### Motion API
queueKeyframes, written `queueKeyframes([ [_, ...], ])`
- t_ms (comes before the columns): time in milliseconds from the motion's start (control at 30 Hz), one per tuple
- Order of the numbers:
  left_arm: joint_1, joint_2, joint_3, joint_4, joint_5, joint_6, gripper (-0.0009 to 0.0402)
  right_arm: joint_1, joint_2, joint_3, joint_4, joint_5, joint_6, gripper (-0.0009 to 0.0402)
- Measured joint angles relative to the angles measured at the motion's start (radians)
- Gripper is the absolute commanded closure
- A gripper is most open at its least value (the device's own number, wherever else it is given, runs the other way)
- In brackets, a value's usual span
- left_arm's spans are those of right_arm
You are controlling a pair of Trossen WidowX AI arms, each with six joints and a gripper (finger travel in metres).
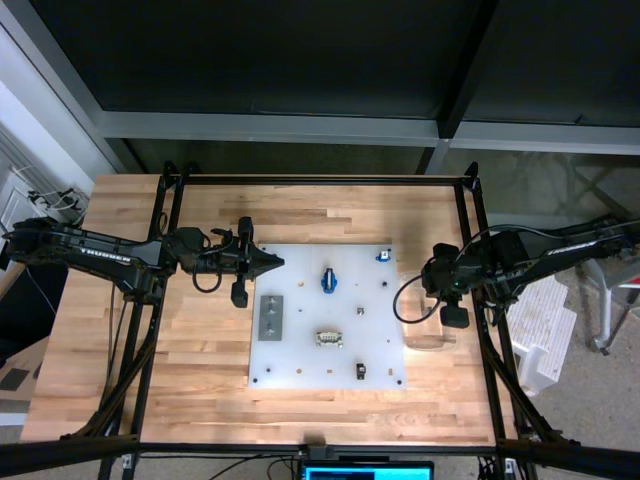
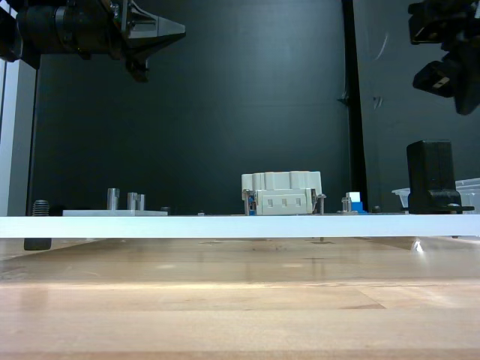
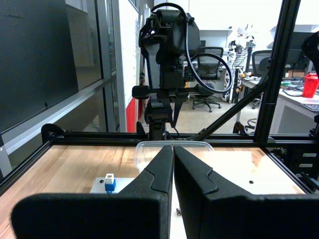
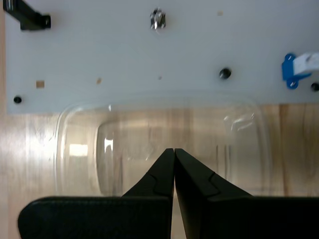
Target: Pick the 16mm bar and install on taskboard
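Starting at the left: the left gripper (image 1: 278,262) hangs high over the board's (image 1: 300,360) left edge. It points inward, and its fingers (image 3: 159,169) are pressed together with nothing between them. It looks parked to me.

On the board, the grey block (image 1: 271,316) has a couple of short pegs (image 2: 112,198) standing on it in the low view, but I honestly can't tell if any of those is the bar. There's also a small metal bit (image 4: 157,19) on the white surface further right, and again I can't say what it is.

Off the board's right edge is the clear tray (image 4: 59,149), which looks empty from the right wrist view. The right gripper (image 1: 455,320) hovers right above it, pointing down, with its fingers (image 4: 192,177) closed tip to tip and holding nothing.

So I'd say nothing is visibly done yet. Neither gripper has the bar and I can't find it for sure, so the pick and the install both look like they're still to come.
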Motion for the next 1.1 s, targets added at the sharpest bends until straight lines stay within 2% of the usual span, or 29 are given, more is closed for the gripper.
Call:
queueKeyframes([
  [300, 0.000, 0.000, 0.000, 0.000, 0.000, 0.000, 0.0393, 0.100, 0.000, 0.000, -0.097, 0.003, 0.080, 0.0393],
  [467, 0.000, 0.000, 0.000, 0.000, 0.000, 0.000, 0.0393, 0.141, 0.002, -0.008, -0.124, 0.053, 0.130, 0.0383],
  [733, 0.000, 0.000, 0.000, 0.000, 0.000, 0.000, 0.0393, 0.164, 0.053, -0.046, -0.120, 0.053, 0.147, 0.0300],
  [833, 0.000, 0.000, 0.000, 0.000, 0.000, 0.000, 0.0393, 0.167, 0.080, -0.047, -0.109, 0.078, 0.147, 0.0264],
  [900, 0.000, 0.000, 0.000, 0.000, 0.000, 0.000, 0.0393, 0.167, 0.092, -0.053, -0.108, 0.083, 0.145, 0.0243],
  [1100, 0.000, 0.000, 0.000, 0.000, 0.000, 0.000, 0.0393, 0.171, 0.099, -0.076, -0.054, 0.095, 0.144, 0.0212],
])
